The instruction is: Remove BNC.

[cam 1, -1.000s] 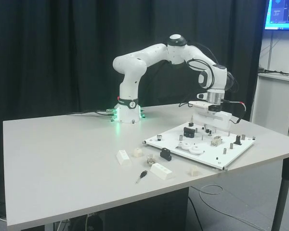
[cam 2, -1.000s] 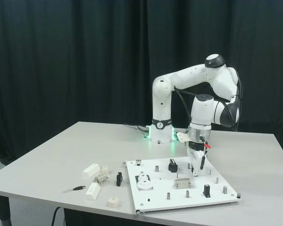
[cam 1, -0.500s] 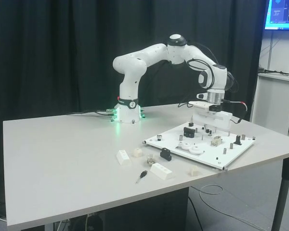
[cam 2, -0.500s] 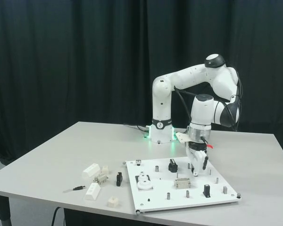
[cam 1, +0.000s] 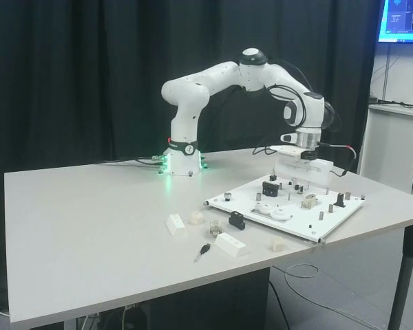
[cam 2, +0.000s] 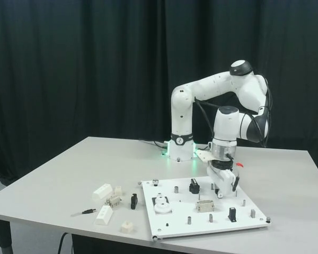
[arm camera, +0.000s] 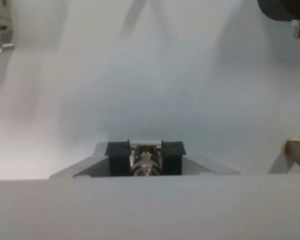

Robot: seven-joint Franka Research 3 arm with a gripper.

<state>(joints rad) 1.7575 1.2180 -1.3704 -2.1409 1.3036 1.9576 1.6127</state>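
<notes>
In the wrist view a small metal BNC connector [arm camera: 146, 162] sits between the two black finger pads [arm camera: 119, 159], and my gripper [arm camera: 146, 165] is shut on it. Below it lies the white assembly board [arm camera: 155, 85]. In the room views my gripper [cam 1: 300, 184] [cam 2: 221, 193] hangs just above the far middle of the white board [cam 1: 299, 221] [cam 2: 201, 225]. From the room views the connector itself is too small to make out.
On the board stand a black block [cam 1: 269, 188] [cam 2: 194, 186], white gears [cam 1: 272, 211] [cam 2: 161, 205], a metal socket [cam 2: 203, 205], a black clip [cam 2: 232, 214] and several pegs. Loose white blocks [cam 1: 175, 224] [cam 2: 104, 214], a black part [cam 1: 236, 220] and a small plug [cam 1: 203, 250] lie on the table beside it.
The hand has risen slightly above the board and turned a little about its wrist, still shut on the connector. Everything else on the table is unmoved.
</notes>
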